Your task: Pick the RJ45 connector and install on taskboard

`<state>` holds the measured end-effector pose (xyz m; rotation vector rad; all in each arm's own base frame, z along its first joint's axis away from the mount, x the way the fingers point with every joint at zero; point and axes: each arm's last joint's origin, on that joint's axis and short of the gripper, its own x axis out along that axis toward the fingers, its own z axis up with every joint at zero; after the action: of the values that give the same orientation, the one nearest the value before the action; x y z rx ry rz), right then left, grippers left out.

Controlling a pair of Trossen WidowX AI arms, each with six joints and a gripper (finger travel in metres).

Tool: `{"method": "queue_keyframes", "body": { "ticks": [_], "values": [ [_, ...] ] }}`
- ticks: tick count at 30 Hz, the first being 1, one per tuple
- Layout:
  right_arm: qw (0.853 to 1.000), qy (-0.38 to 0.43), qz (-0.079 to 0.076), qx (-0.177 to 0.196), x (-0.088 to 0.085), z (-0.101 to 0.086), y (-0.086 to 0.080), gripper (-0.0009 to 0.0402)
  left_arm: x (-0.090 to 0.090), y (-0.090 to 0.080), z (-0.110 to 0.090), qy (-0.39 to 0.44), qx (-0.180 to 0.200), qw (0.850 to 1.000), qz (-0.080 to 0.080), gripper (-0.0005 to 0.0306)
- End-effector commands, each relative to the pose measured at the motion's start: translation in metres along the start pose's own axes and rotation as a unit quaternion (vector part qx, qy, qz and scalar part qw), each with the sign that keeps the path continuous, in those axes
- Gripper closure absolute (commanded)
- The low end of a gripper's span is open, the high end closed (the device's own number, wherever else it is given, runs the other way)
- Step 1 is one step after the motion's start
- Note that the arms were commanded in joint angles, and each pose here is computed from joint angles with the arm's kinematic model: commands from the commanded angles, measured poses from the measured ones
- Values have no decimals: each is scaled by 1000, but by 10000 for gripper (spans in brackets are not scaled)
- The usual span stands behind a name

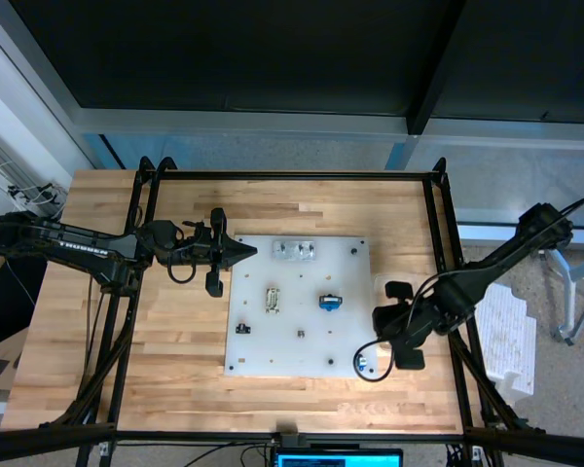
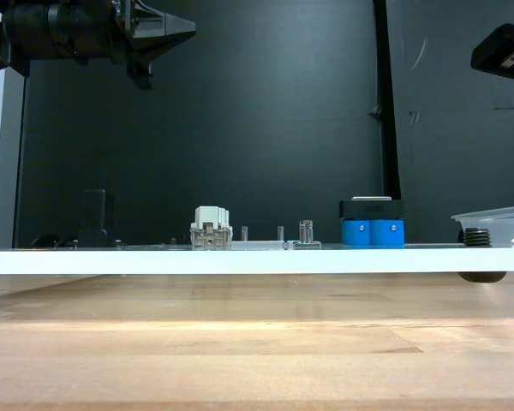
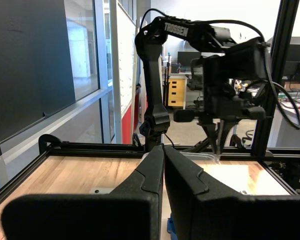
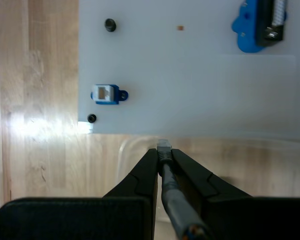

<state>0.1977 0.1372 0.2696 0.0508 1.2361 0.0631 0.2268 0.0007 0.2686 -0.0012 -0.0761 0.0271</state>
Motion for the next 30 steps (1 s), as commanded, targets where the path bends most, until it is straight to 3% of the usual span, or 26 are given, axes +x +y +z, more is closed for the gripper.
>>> {"method": "queue_keyframes", "body": {
  "ticks": [1, 16, 30],
  "values": [
    [1000, 1, 2, -6, 5, 7, 10, 393, 0, 0, 0, 0, 0, 1000, 0, 300],
    [1000, 11, -5, -7, 26, 30, 38, 393, 0, 0, 0, 0, 0, 1000, 0, 300],
    [1000, 12, -1, -10, 45, 35, 52, 393, 0, 0, 0, 0, 0, 1000, 0, 300]
  ]
}}
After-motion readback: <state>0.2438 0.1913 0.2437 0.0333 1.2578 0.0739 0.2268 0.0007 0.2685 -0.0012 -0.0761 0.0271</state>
